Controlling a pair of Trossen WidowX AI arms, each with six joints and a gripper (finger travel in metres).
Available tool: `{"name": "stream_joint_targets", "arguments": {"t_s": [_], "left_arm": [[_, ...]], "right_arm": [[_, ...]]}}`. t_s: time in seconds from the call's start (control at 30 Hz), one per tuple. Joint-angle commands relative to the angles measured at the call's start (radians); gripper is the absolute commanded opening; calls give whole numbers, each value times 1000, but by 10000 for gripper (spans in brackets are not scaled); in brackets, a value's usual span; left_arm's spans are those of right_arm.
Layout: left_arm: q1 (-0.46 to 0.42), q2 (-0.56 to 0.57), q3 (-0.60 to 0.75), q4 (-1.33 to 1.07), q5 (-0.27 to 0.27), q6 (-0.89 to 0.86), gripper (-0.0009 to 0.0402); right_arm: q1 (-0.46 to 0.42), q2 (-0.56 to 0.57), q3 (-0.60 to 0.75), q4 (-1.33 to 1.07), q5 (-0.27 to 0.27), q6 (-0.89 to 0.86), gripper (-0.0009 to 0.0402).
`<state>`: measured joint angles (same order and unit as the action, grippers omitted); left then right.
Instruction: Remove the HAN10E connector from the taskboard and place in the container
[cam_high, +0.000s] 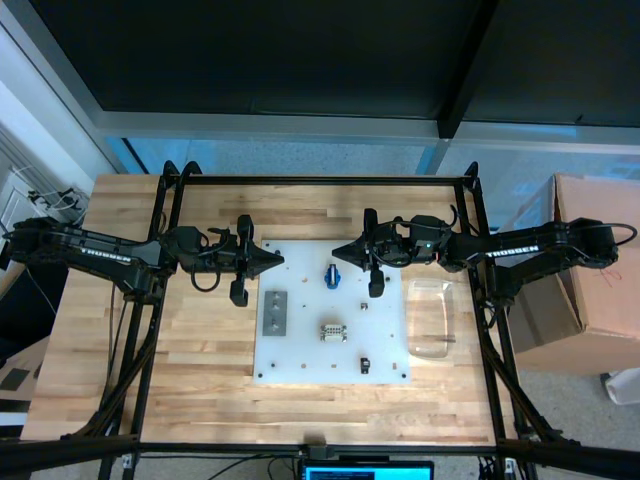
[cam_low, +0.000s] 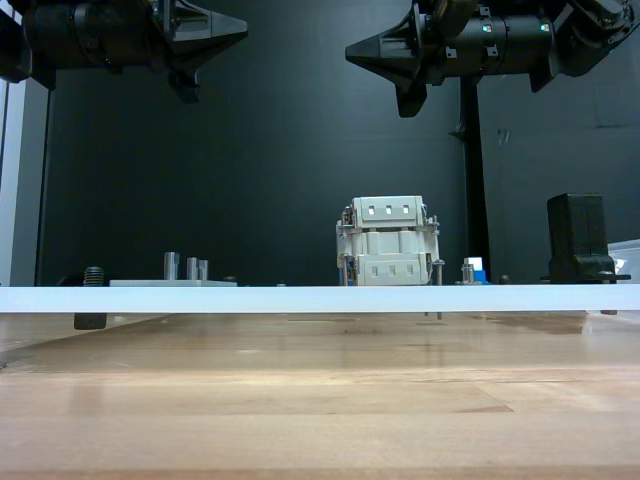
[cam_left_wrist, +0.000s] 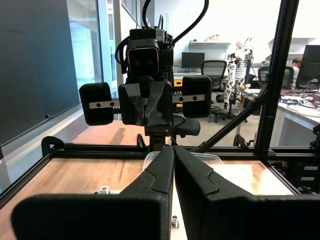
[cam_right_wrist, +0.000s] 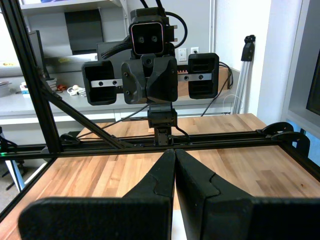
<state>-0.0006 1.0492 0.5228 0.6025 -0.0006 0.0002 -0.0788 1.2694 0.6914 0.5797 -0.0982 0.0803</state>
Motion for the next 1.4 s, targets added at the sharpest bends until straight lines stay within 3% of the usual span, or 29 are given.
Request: {"name": "stream_joint_targets", "arguments": {"t_s": [0.03, 0.73, 1.13, 1.4], "left_arm": [[1, 0, 0, 0, 0, 0, 0], [0, 0, 0, 0, 0, 0, 0], [1, 0, 0, 0, 0, 0, 0], [0, 0, 0, 0, 0, 0, 0]], "right_arm": [[1, 0, 0, 0, 0, 0, 0], [3, -10, 0, -35, -1, 19, 0], [77, -100, 137, -537, 3, 53, 0], [210, -73, 357, -1040, 157, 77, 0]]}}
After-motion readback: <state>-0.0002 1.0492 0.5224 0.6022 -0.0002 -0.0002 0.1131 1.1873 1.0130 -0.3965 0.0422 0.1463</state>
